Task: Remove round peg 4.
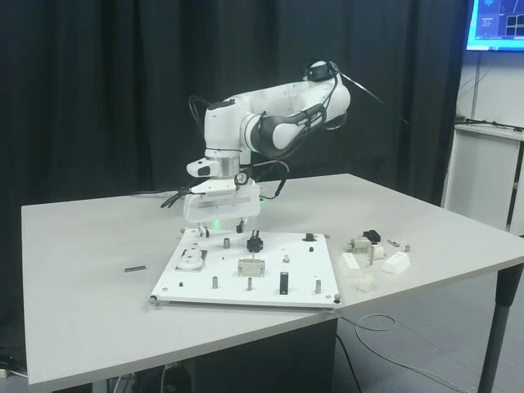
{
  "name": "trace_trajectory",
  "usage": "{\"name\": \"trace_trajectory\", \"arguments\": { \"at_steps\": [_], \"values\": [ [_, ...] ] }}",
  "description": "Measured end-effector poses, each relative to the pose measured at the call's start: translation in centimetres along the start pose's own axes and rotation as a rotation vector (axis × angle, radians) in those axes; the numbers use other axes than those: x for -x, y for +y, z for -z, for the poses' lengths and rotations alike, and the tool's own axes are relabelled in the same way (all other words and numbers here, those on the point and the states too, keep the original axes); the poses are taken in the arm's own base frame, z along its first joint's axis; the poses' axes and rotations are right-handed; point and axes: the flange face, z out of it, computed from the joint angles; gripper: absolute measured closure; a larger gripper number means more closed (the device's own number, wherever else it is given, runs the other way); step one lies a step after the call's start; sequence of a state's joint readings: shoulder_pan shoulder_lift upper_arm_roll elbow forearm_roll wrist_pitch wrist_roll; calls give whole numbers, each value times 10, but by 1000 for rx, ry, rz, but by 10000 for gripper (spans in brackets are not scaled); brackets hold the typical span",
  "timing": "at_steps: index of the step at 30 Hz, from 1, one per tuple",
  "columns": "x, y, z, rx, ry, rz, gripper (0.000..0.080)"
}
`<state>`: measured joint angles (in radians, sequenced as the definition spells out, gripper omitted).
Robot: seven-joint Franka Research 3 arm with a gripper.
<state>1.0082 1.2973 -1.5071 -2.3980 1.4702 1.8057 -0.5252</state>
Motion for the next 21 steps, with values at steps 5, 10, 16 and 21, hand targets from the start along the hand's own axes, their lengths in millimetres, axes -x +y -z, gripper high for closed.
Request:
{"name": "trace_trajectory", "arguments": {
  "at_steps": [5,10,16,21],
  "values": [
    [0,-2,-6,-8,9,3,3],
    [1,-3,-12,-6,11,7,3],
    [1,-4,-17,-7,15,8,3],
    [2,-5,-21,-4,19,9,3]
  ]
}}
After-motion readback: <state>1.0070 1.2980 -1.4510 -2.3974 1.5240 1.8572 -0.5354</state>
